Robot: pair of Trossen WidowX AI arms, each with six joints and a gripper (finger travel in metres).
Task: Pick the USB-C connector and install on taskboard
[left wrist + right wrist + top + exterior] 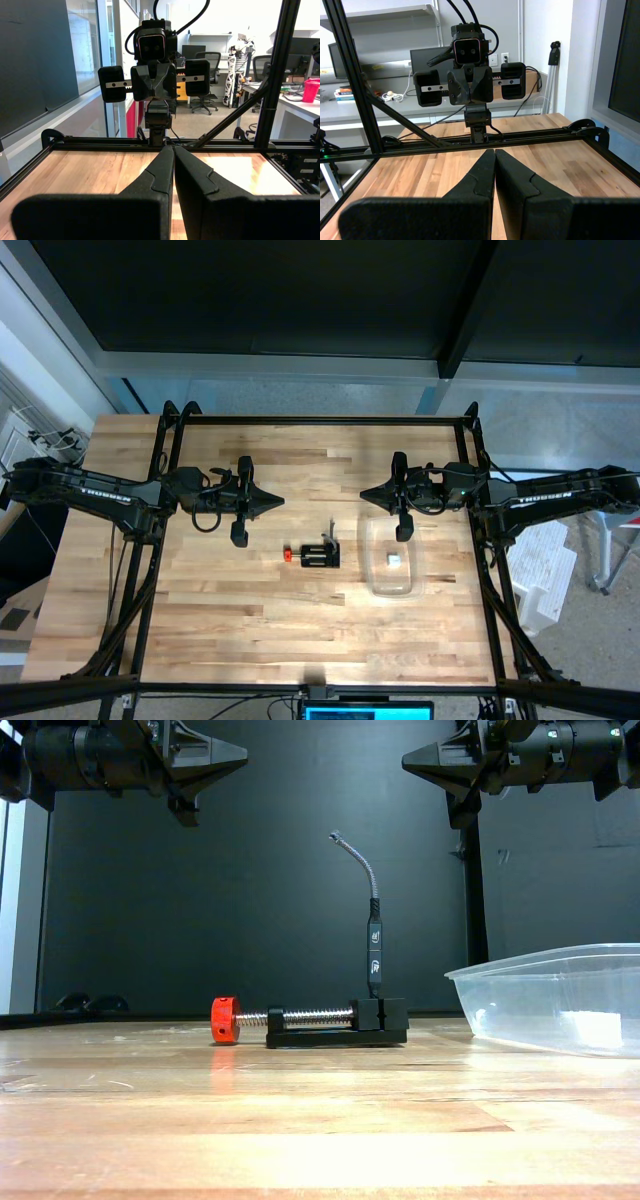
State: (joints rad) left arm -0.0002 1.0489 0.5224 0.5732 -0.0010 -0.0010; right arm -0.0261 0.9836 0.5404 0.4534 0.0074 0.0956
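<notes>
The left tool (278, 502) hangs in the air above the left half of the wooden worktop (200, 610), pointing inward. Its two fingers are pressed together tip to tip with nothing between them, as the left wrist view (173, 150) shows plainly. The right tool (364, 495) mirrors it over the right half, also raised, also closed on nothing (495, 152). The two tips face each other and are well apart. Below and between them, nearer the front edge, the taskboard (322, 556) lies flat on the worktop. It is a small black block with a threaded metal screw (312, 1017) that ends in a red-orange knob (224, 1020) on its left. The USB-C connector (373, 955) stands upright in the block's end away from the knob, a dark plug with a short braided cable stub (362, 868) curving up and to the left. Neither tool touches it. Just right of the taskboard sits a clear plastic tray (420, 572), under the right tool, with a small white square piece (394, 560) inside.
</notes>
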